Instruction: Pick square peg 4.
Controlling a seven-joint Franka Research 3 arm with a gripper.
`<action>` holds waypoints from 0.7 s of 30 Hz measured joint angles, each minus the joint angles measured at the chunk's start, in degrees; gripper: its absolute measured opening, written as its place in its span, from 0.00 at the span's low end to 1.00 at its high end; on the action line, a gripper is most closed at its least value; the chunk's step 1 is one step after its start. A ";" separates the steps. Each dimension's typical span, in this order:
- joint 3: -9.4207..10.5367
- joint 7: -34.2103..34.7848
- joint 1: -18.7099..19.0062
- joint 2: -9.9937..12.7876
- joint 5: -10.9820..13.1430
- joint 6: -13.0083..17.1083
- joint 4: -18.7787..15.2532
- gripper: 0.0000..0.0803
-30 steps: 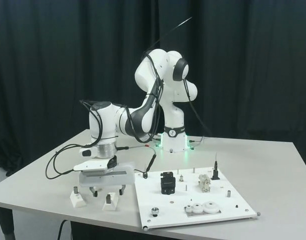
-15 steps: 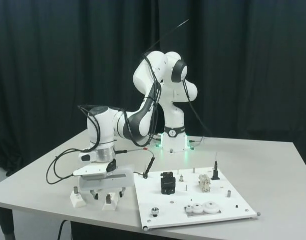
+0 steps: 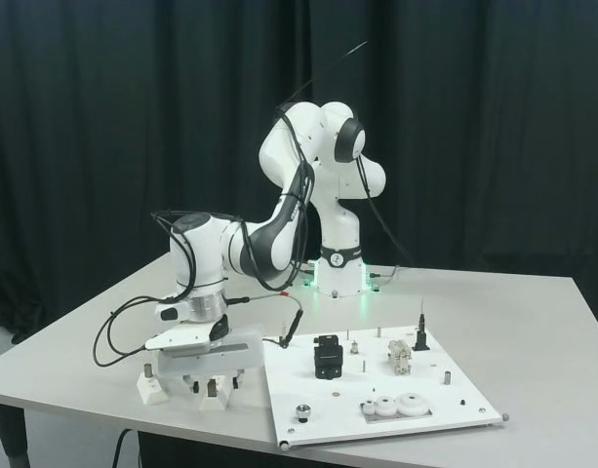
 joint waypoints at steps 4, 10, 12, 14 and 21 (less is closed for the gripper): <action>0.00 0.00 -0.09 0.02 0.01 0.00 0.00 0.81; 0.00 0.00 -0.28 0.03 0.01 0.00 0.00 0.59; 0.00 0.00 -0.33 0.03 0.01 0.01 0.00 0.35; 0.00 0.00 -0.36 0.03 0.00 0.02 0.01 0.35; -0.01 0.00 -0.35 -0.03 0.01 -0.09 0.29 0.19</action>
